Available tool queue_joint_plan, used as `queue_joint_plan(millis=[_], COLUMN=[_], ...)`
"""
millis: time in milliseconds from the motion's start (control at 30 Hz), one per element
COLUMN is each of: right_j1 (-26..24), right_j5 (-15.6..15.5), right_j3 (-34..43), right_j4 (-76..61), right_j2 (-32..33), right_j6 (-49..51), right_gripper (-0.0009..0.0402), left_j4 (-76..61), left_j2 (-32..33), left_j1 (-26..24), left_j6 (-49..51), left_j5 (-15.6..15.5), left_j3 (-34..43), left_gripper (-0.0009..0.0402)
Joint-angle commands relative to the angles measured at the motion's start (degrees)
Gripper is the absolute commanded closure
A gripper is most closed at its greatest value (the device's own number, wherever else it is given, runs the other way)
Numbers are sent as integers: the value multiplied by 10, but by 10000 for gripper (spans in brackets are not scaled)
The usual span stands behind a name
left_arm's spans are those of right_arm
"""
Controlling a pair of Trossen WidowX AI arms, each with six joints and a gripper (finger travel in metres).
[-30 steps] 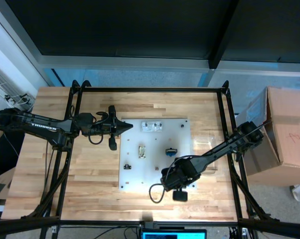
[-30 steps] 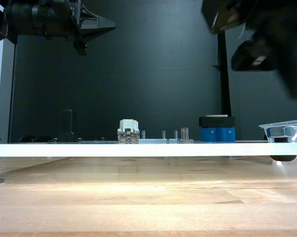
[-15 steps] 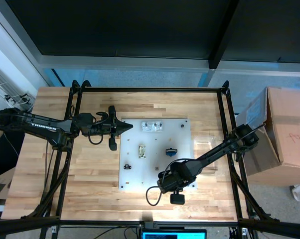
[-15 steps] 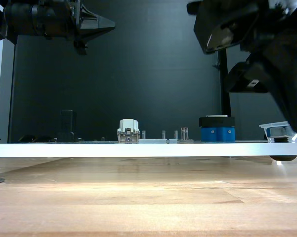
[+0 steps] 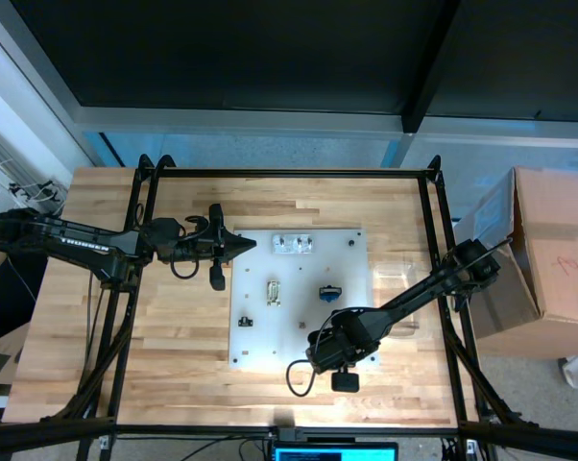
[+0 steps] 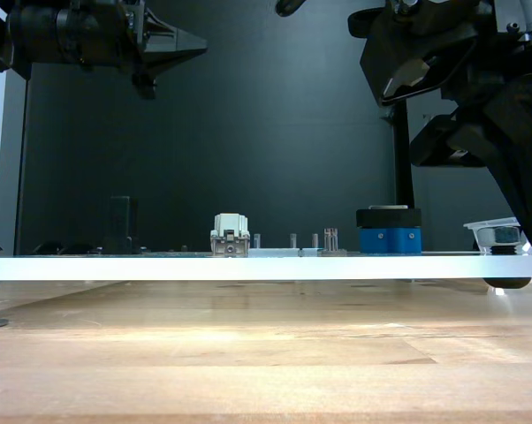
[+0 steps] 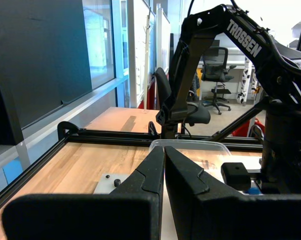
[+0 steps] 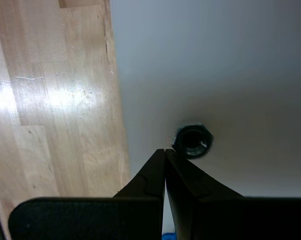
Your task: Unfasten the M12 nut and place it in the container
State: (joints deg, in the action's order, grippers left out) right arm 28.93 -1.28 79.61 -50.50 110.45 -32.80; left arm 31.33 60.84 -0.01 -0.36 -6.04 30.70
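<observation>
The silver M12 nut (image 6: pixel 500 236) sits on its black stud (image 6: pixel 505 250) at the white board's (image 5: pixel 270 331) near right edge. In the right wrist view the nut (image 8: pixel 192 141) shows from above, flat on the board, just beyond the fingertips and not touched. My right gripper (image 8: pixel 165 151) hangs over that corner (image 5: pixel 335 348), shut with nothing in it; its arm hides the nut in the high view. The clear container (image 5: pixel 404 272) stands right of the board. My left gripper (image 5: pixel 248 244) hovers high over the board's far left corner, shut and empty (image 7: pixel 164 150).
A blue-and-black block (image 6: pixel 389 231), a white connector (image 6: pixel 230 237) and small posts (image 6: pixel 330 240) stand on the board. The black frame rails (image 5: pixel 433 250) edge the table. A cardboard box (image 5: pixel 548 259) stands beyond the right side.
The right arm has shifted toward the board's near right corner and come down into the low view. The nut has stayed on its stud. The left arm has not moved.
</observation>
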Motion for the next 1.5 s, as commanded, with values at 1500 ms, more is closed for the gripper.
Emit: queue_joint_plan(millis=[1500], right_j1=[5], right_j5=[-2], right_j3=[-22], right_j4=[32], right_j2=[-14], right_j6=[-28], right_gripper=[393], left_j4=[0], left_j2=[0], left_j1=[0], left_j6=[0], left_j5=[0], left_j3=[0], left_gripper=[393])
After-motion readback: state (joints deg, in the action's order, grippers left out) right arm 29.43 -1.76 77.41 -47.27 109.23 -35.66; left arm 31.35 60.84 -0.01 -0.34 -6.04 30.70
